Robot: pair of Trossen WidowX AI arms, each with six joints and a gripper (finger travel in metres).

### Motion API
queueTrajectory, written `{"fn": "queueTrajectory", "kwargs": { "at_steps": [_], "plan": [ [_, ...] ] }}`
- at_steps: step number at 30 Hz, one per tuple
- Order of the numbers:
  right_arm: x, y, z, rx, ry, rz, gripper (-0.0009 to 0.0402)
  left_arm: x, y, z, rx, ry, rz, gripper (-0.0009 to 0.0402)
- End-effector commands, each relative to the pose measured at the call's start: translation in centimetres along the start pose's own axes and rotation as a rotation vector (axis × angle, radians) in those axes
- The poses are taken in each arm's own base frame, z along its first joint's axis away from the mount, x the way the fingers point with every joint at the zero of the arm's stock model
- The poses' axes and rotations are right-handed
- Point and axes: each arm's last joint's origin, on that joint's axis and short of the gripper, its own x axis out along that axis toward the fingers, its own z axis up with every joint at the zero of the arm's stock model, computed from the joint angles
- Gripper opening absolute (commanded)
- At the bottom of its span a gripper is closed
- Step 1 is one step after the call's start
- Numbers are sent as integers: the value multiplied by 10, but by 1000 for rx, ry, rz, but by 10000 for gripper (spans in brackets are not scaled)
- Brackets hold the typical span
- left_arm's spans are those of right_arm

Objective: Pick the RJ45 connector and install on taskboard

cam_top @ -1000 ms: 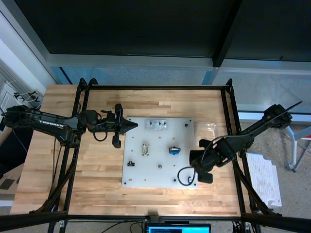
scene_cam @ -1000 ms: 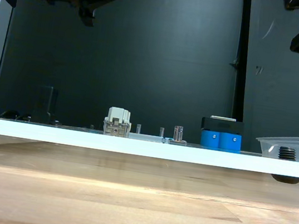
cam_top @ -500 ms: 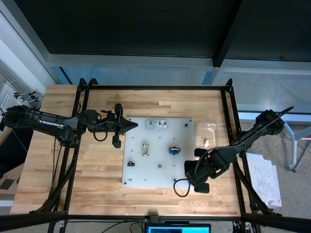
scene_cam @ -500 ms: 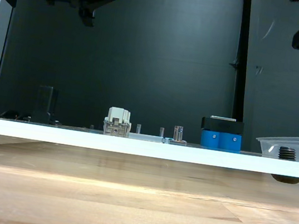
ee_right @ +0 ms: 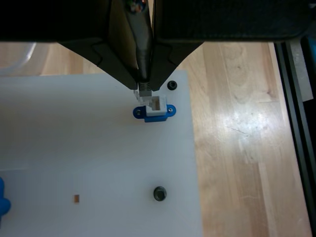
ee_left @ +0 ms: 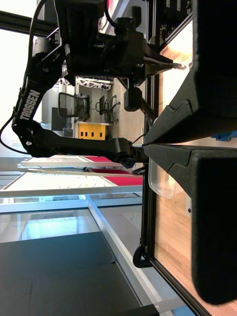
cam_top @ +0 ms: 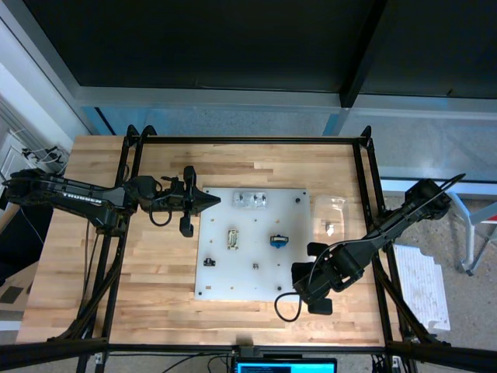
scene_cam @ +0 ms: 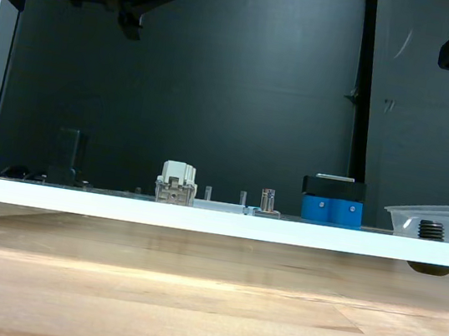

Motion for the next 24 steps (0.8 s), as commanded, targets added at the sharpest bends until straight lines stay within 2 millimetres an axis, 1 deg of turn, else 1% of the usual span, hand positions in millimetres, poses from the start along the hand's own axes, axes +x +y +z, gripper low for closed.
{"fn": "queueTrajectory", "kwargs": {
  "at_steps": [1,17,24],
  "plan": [
    [3,2,2,1,13,10,0,0,0,0,0,0,0,0],
    [13,6,5,-9,23,11,0,0,0,0,0,0,0,0],
    [13,5,4,-9,33,2,0,0,0,0,0,0,0,0]
  ]
}}
